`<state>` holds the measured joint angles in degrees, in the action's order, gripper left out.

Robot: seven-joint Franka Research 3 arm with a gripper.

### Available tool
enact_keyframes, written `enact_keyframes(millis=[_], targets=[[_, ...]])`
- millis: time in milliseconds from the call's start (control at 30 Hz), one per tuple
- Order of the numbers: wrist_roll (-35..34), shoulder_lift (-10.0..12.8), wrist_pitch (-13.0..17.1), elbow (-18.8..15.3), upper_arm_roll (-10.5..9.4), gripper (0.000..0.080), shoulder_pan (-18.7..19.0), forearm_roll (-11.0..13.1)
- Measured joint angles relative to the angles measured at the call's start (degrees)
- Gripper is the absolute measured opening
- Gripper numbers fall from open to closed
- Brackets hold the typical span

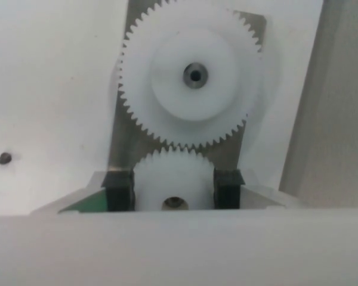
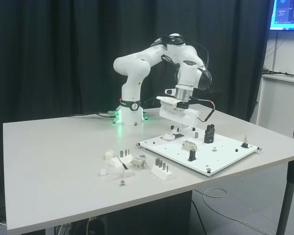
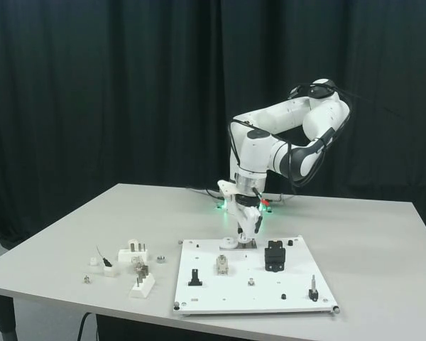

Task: Insert medium gear.

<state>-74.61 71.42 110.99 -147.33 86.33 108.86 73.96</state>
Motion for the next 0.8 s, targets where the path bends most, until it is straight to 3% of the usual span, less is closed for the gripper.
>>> enact_keyframes(millis=[500, 533, 733, 767, 800], targets=[[-0.01, 0.00, 0.14, -0.01, 0.35, 0.0283, 0.04, -0.55], [-0.01, 0.00, 0.13, 0.00, 0.46, 0.0710, 0.04, -0.56], [-0.02, 0.00, 0.08, 0.39, 1.66, 0.0710, 0.08, -0.56], [-0.02, 0.00, 0.08, 0.51, 1.95, 0.0786, 0.12, -0.56], [-0.02, 0.00, 0.08, 0.62, 2.18, 0.0786, 0.16, -0.56]])
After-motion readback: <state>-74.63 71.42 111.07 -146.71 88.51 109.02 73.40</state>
